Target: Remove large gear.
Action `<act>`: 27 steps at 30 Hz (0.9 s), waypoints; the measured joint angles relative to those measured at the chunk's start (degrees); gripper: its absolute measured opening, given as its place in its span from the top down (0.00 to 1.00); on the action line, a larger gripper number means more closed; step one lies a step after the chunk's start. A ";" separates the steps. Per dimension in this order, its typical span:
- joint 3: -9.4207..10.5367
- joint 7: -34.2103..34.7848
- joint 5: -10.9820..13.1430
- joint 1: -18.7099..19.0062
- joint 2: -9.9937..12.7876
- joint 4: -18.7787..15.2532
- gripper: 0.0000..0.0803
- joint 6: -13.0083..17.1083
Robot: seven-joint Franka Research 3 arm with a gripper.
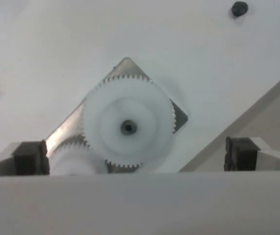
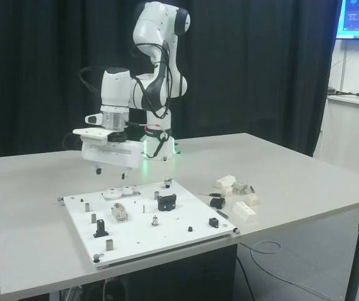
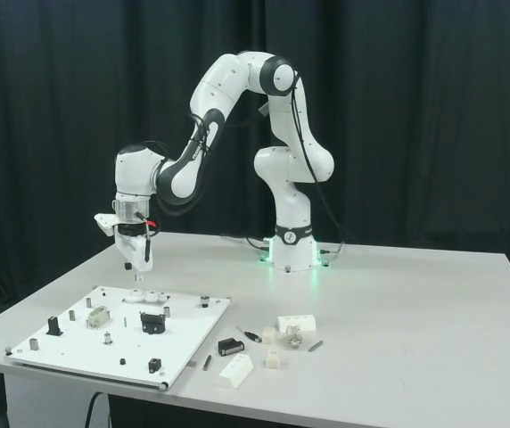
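Between spread claw (image 1: 135,155) fingers, large gear (image 1: 128,123)

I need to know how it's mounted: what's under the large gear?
Under the large gear a grey metal plate shows at its corners, set in the white board. A small gear meshes beside it. The shaft below is covered.

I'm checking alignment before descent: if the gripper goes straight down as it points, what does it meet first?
Most likely the large gear: it lies between the open gripper fingers in the wrist view, on the white board. The small gear sits close to one finger, so depth is uncertain.
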 joint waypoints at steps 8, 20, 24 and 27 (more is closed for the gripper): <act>0.10 -2.30 1.08 0.00 0.29 0.10 0.00 0.03; 0.33 -5.35 3.27 0.00 1.89 0.84 0.00 0.59; 0.38 -6.31 3.95 0.00 2.75 1.22 0.00 1.11; 0.39 -6.62 4.14 0.00 3.39 1.50 0.00 1.27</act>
